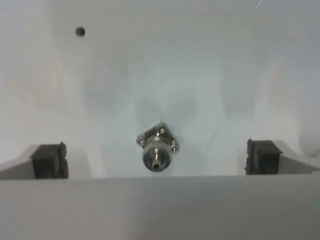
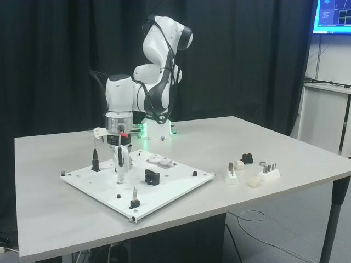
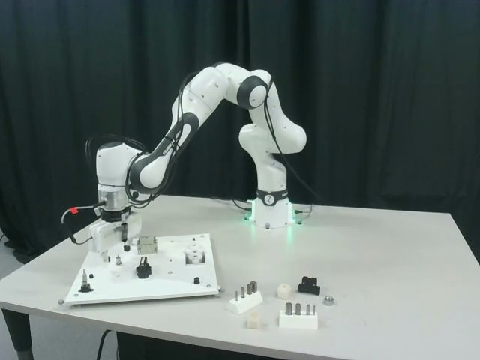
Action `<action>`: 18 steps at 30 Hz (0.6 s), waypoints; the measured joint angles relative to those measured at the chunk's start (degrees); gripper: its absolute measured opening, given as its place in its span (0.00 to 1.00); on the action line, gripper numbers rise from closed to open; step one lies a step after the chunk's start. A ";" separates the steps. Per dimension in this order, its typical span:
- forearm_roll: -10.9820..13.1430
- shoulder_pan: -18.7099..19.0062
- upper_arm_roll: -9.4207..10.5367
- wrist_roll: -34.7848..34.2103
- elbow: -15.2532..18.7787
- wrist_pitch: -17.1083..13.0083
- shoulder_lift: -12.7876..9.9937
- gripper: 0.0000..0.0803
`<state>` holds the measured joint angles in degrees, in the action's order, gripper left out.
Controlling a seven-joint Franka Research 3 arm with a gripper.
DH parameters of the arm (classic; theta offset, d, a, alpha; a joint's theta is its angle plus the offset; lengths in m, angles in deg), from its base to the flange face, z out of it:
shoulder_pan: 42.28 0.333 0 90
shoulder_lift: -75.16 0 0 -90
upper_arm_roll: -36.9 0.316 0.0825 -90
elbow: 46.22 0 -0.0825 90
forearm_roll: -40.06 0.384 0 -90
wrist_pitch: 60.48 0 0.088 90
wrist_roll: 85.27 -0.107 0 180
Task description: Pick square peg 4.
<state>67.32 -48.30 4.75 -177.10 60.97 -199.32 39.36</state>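
My gripper point(image 1: 156, 159) is open, with its black pads point(image 1: 50, 160) wide apart. It hangs low over the white board point(image 2: 164, 189) at that board's left part. Directly between the fingers stands a small metal fitting point(image 1: 158, 150) with a square flange, upright on the board and untouched. In the room views the gripper point(image 2: 122, 167) point(image 3: 120, 251) points straight down. Grey pegs stand in a white holder point(image 2: 269, 171) point(image 3: 298, 315) far away on the table. A second white holder point(image 2: 232, 174) point(image 3: 244, 298) carries thinner pegs. I cannot tell which peg is square peg 4.
On the board stand a black block point(image 2: 151, 176), an upright pin on a black base point(image 2: 134, 198), a black post point(image 2: 95, 161) and white round parts point(image 2: 159, 160). Near the holders lie a black part point(image 3: 307, 285), a white cube point(image 3: 254, 320) and a nut point(image 3: 328, 301).
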 joint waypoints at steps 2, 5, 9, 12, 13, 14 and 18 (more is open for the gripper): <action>0.00 0.00 -0.04 0.20 0.00 0.19 0.18 0.99; -0.01 0.01 -0.18 0.61 0.00 0.56 0.39 0.99; -0.02 0.05 -0.54 1.00 0.00 0.96 0.59 0.99; -0.07 0.05 -0.75 1.31 0.00 1.11 0.77 1.00; -0.11 0.05 -0.80 1.37 0.00 1.13 0.82 1.00; -0.17 0.05 -0.84 1.39 0.00 1.16 0.87 1.00; -0.45 0.06 -1.06 1.40 0.00 1.20 1.02 1.00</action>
<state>66.87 -48.24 3.70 -175.71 60.97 -198.12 40.38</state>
